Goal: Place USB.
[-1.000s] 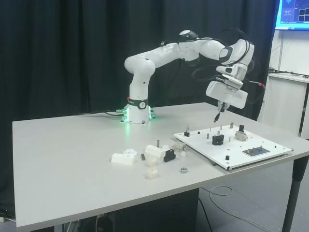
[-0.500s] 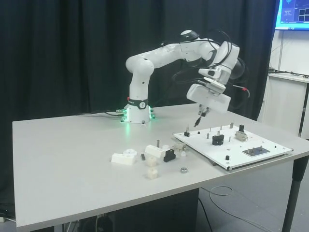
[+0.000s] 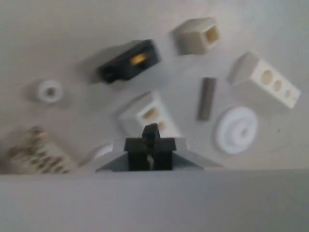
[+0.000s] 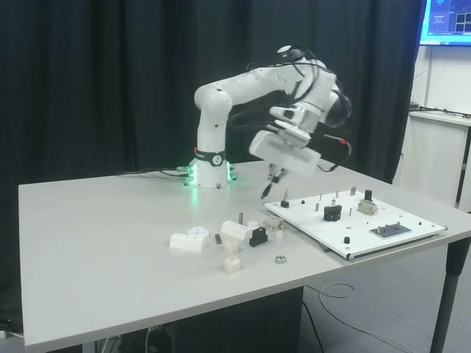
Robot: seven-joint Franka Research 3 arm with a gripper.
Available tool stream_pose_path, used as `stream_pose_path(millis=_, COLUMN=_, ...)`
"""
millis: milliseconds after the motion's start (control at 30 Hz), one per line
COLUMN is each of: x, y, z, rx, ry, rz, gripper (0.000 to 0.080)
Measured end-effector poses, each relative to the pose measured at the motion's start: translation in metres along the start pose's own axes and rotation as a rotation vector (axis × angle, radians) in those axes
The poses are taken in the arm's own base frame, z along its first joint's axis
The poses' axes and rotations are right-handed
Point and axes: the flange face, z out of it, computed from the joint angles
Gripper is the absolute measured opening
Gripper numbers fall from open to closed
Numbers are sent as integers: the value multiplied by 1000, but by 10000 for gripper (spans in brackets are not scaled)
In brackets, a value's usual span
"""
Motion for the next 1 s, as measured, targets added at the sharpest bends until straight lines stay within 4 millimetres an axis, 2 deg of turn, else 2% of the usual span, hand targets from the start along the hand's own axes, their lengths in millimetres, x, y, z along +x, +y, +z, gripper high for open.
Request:
stream_pose_path(millis=333, x=45, y=48, z=49, rx=38, ry=-26, rz=-9, gripper=25)
stream_pose_path(millis=533, x=64, y=69, z=76, rx=81, ry=-59, rz=-17, gripper=25)
stream_pose_path(millis=767, x=74, y=83, z=98, rx=109, ry=-97, rz=-21, gripper=25)
stream_pose_path(millis=1000, x=76, y=90, z=115, rx=112, ry=-116, rz=-26, gripper=25)
